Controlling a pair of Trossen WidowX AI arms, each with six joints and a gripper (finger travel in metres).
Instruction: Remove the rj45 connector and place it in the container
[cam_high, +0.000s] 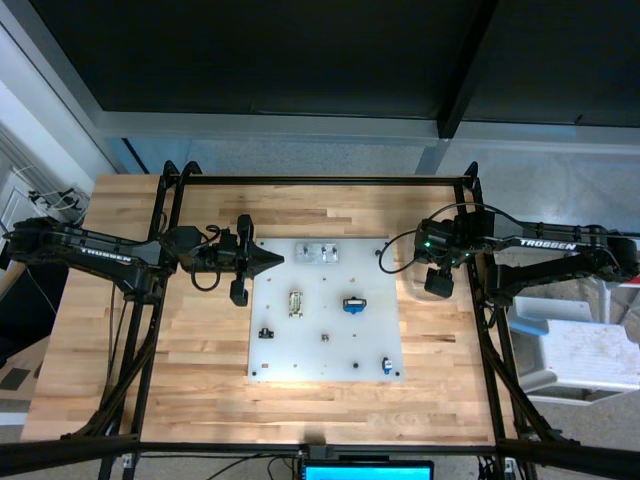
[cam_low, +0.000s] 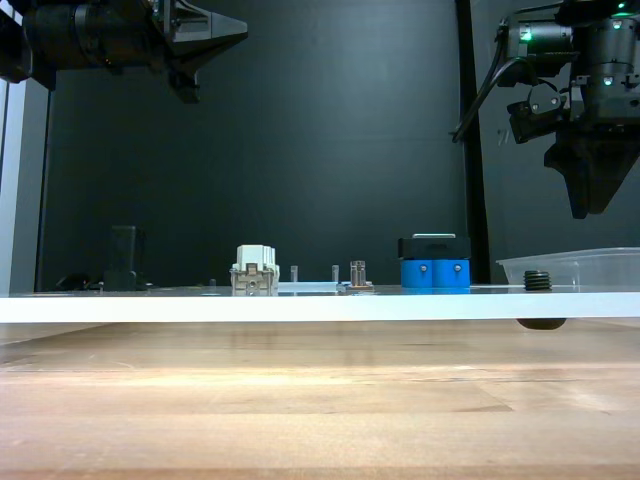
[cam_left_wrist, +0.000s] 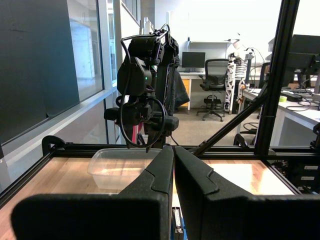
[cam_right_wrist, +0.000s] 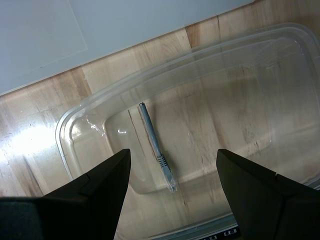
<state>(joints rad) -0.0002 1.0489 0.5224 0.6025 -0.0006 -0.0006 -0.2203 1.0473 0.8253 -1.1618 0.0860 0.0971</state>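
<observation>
Connector down in the tray, right tool spread above it

The rj45 connector (cam_right_wrist: 156, 147) lies flat on the floor of the container (cam_right_wrist: 235, 100), which sits on the counter (cam_high: 180, 380) just off the right edge of the white board (cam_high: 300, 350). The right tool (cam_right_wrist: 173, 152) hangs over it, fingers spread wide, holding nothing. I'd lift straight up, clear of the rim, since so light a tray would likely slide at a nudge. A small blue-and-pale fitting (cam_high: 386, 365) at the board's near right corner may be the emptied socket; I cannot tell. The left tool (cam_high: 272, 258) is pressed together, high over the board's far left edge. Pale wood counter, black frame, dark backdrop, office desks and chairs beyond the right side.
</observation>
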